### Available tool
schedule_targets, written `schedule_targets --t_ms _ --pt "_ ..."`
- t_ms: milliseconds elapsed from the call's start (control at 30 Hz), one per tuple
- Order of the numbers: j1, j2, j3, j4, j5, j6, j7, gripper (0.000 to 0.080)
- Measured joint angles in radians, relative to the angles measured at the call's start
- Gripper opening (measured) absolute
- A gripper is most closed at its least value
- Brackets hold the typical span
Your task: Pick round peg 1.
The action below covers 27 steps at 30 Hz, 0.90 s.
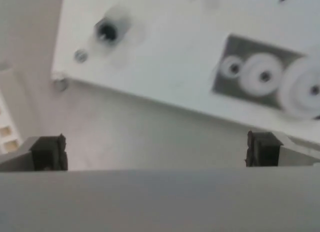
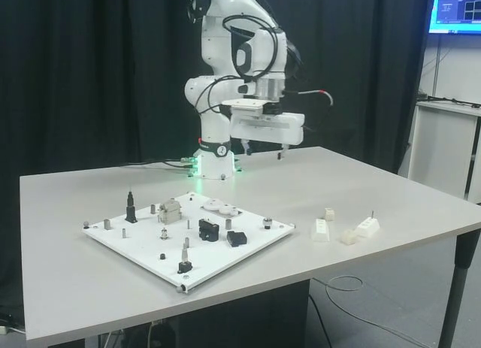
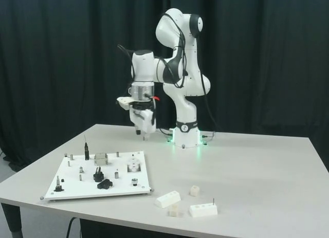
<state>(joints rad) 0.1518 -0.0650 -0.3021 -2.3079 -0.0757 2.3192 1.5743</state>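
Observation:
The white task board (image 2: 135, 241) (image 3: 77, 189) lies on the grey table's front left part. Several short grey round pegs stand on it, such as one peg (image 2: 227, 224) near the middle and a round stub (image 2: 264, 224) (image 3: 134, 182) near a corner; I cannot tell which is round peg 1. My gripper (image 2: 264, 151) (image 3: 143, 133) hangs open and holds nothing, well above the table between the board and the arm's base. In the wrist view the gripper (image 1: 155, 151) is over bare table, with the board's edge (image 1: 150, 99) beyond the black fingertips (image 1: 262, 149).
White gears (image 1: 262, 74) (image 2: 218, 207) sit in a recess by the board's edge nearest the arm. A black round socket (image 1: 106, 31) is near the board's corner. Black parts (image 2: 208, 230) stand mid-board. White blocks (image 2: 321, 230) (image 3: 167, 199) lie on the table beside the board.

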Motion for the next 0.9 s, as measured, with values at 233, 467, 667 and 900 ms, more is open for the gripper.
schedule_targets --t_ms 233,467,667,900 --pt "0.004 0.007 0.063 0.01 0.011 0.009 0.066 0.08" --pt "0.005 0.035 0.124 0.029 0.018 0.042 0.144 0.08" --pt "0.005 0.09 0.168 0.071 0.028 0.066 0.224 0.08" --pt "0.005 0.167 0.208 0.141 0.029 0.072 0.366 0.08"
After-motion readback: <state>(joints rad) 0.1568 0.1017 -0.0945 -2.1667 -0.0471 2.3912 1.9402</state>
